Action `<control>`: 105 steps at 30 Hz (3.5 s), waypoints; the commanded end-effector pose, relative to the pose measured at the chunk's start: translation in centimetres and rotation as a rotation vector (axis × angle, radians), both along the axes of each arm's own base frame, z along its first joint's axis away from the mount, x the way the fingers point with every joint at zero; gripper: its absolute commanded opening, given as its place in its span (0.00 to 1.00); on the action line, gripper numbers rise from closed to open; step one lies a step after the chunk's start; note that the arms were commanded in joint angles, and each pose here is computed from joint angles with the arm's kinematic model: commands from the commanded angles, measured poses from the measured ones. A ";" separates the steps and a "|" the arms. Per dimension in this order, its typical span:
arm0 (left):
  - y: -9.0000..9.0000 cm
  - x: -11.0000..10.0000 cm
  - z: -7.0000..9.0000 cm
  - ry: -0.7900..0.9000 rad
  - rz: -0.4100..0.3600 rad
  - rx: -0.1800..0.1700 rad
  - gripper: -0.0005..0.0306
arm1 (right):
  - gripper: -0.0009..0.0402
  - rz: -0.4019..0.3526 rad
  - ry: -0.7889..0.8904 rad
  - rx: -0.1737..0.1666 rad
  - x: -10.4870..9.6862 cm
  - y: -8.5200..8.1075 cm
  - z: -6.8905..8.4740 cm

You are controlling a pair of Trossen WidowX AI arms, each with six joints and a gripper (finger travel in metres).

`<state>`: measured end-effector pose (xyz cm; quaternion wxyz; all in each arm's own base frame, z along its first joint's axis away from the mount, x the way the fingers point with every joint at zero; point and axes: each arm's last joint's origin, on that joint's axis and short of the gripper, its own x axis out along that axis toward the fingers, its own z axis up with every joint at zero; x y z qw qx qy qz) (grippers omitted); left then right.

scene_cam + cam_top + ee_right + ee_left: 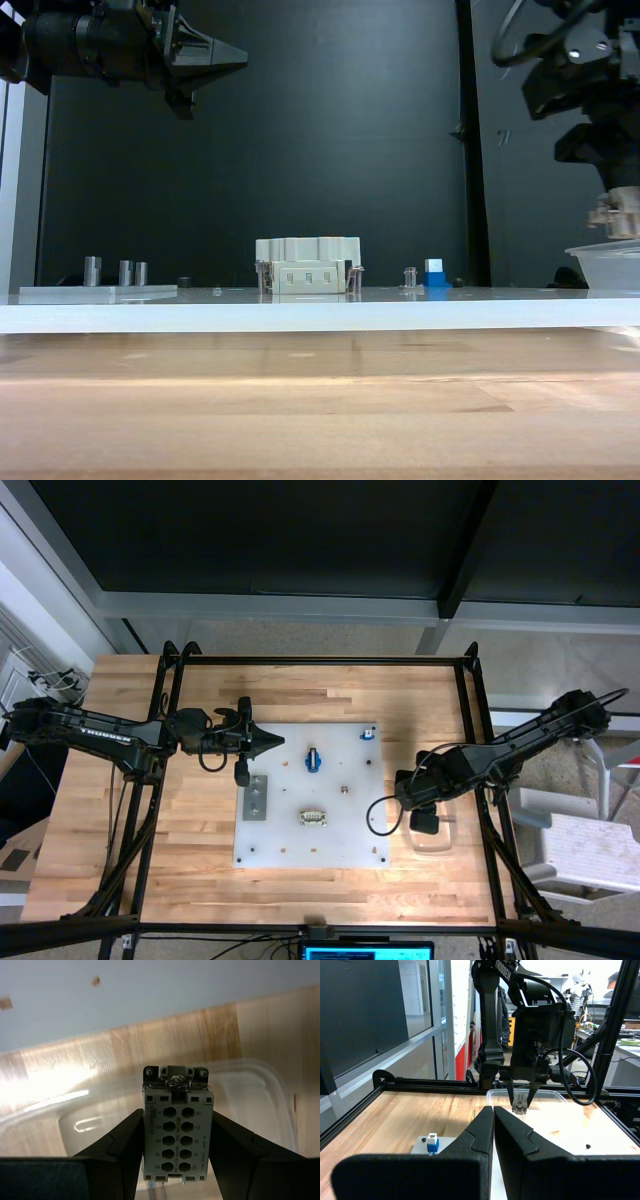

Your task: Remove the HAN10-E connector and place it in the container

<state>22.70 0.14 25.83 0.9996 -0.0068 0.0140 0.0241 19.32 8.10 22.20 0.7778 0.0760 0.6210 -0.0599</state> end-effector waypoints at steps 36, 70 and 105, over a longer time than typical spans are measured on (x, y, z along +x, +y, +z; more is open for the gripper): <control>0.0 0.0 0.0 0.000 0.000 0.000 0.02 | 0.18 -0.041 -0.006 0.035 -3.6 0.2 -5.4; 0.0 0.0 0.0 0.000 0.000 0.000 0.02 | 0.63 -0.036 -0.032 0.049 -3.2 0.5 -4.4; 0.0 0.0 0.0 0.000 0.000 0.000 0.02 | 0.62 -0.027 -0.064 0.066 -1.9 1.2 2.5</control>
